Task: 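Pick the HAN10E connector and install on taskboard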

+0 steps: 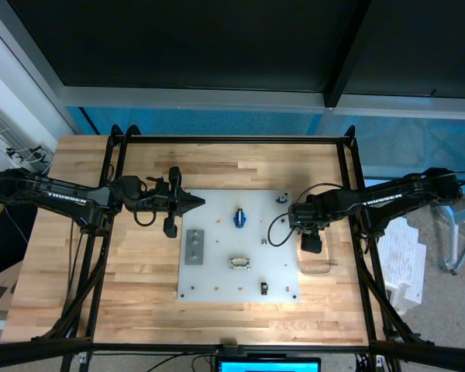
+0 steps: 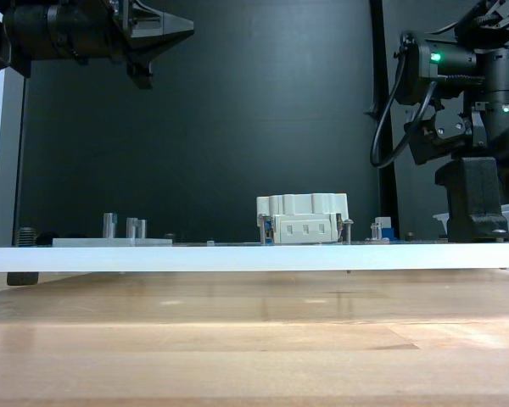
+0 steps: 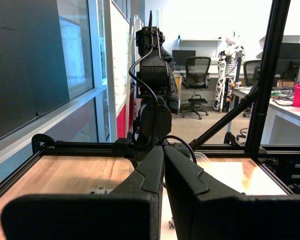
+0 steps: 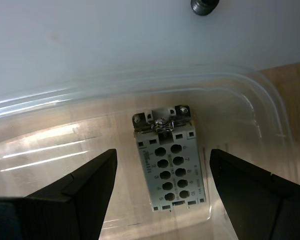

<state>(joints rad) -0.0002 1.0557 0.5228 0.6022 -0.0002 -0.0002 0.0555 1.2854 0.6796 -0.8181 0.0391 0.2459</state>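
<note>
The right tool (image 4: 162,152) points down with its fingers (image 4: 85,185) spread wide, gripping nothing. Between them, lower down, the HAN10E connector (image 4: 171,167) lies flat in a clear tray (image 4: 250,100). Small numerals sit beside its two rows of round holes, most too small to read. The tray rests on the bench (image 4: 290,75), just beside the right edge of the taskboard (image 4: 90,40). The left tool (image 3: 163,150) has its fingers pressed together, hovering high over the taskboard's far-left corner. White "TROSSEN" lettering runs along the left arm (image 1: 62,198).
</note>
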